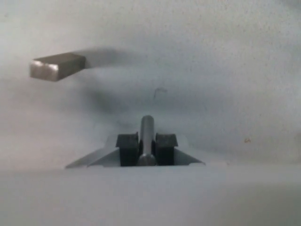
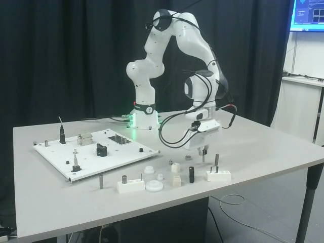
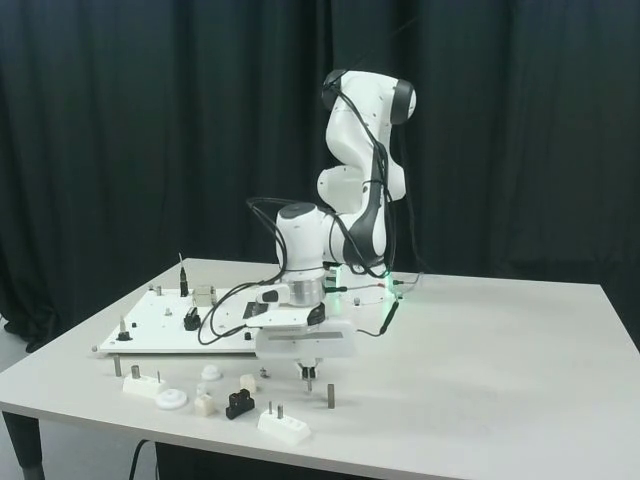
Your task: Insert round peg 2.
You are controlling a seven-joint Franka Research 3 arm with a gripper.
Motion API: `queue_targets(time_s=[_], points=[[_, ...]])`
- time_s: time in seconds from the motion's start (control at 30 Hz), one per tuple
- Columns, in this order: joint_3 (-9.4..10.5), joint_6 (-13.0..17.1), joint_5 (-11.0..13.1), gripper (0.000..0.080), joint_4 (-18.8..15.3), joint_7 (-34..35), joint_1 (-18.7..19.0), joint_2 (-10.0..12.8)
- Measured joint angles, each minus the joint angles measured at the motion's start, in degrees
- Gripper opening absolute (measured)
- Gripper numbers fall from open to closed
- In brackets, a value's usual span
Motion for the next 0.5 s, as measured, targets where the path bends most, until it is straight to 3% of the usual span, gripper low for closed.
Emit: queue_targets(time_s=[0.5], points=[[-0.32, -2.35, 0.0, 0.0073, 0.1, 0.0, 0.0, -2.04]])
